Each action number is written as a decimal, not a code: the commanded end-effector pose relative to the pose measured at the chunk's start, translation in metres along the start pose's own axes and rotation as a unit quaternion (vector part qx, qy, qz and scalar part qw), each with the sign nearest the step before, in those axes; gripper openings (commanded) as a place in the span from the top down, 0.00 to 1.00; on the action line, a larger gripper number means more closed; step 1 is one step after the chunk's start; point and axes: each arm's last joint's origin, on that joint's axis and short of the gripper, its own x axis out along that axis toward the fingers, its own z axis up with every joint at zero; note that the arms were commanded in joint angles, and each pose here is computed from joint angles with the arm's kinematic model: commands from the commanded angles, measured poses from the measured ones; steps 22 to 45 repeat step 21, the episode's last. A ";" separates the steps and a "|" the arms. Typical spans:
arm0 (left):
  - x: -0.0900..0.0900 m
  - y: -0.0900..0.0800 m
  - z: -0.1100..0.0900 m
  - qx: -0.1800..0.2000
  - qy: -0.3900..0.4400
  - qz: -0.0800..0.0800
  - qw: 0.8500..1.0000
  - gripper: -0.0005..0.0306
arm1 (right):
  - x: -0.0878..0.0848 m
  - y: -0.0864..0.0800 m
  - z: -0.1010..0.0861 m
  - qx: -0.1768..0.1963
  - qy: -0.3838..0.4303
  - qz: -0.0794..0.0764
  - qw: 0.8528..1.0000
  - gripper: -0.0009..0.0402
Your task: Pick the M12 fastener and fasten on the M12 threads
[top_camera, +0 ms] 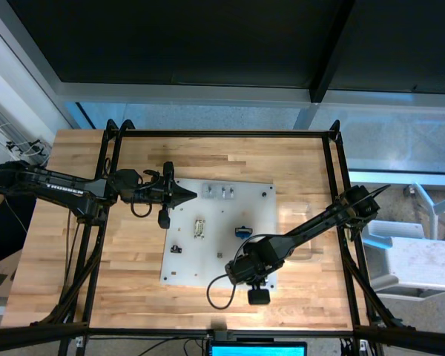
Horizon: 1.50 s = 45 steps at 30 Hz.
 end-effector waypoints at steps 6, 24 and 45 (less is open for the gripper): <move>0.000 0.000 0.000 0.000 0.000 0.000 1.000 0.98 | 0.006 -0.001 0.002 0.006 -0.018 -0.044 0.999 0.98; 0.000 0.000 0.000 0.000 0.000 0.000 1.000 0.98 | 0.010 0.000 0.004 0.007 -0.029 -0.048 0.998 0.98; 0.000 0.000 0.000 0.000 0.000 0.000 1.000 0.98 | 0.010 0.000 0.004 0.007 -0.029 -0.048 0.998 0.98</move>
